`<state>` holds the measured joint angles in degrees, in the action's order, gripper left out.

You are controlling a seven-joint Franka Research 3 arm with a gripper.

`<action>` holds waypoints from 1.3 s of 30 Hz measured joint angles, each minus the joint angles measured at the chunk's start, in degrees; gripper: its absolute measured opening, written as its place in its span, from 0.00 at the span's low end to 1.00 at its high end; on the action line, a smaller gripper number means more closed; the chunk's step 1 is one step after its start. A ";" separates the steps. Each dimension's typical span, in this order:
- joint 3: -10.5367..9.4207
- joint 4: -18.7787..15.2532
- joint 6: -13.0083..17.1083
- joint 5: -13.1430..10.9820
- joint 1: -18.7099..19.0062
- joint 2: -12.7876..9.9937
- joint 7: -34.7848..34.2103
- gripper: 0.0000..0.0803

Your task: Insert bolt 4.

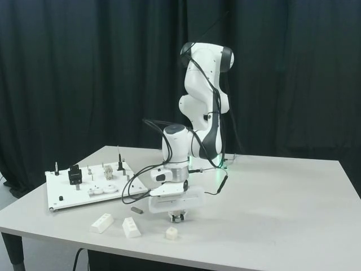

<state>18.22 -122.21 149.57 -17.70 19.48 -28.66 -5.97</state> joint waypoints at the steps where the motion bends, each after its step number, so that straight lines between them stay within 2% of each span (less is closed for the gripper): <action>1: 0.02 0.00 -0.26 0.00 0.00 0.15 -0.10 0.28; 12: 0.20 0.00 -1.77 0.02 0.00 1.30 -0.28 0.28; 39: 0.30 0.04 -2.02 0.24 0.00 1.93 -0.31 0.28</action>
<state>18.52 -122.17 147.55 -17.46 19.48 -26.73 -6.28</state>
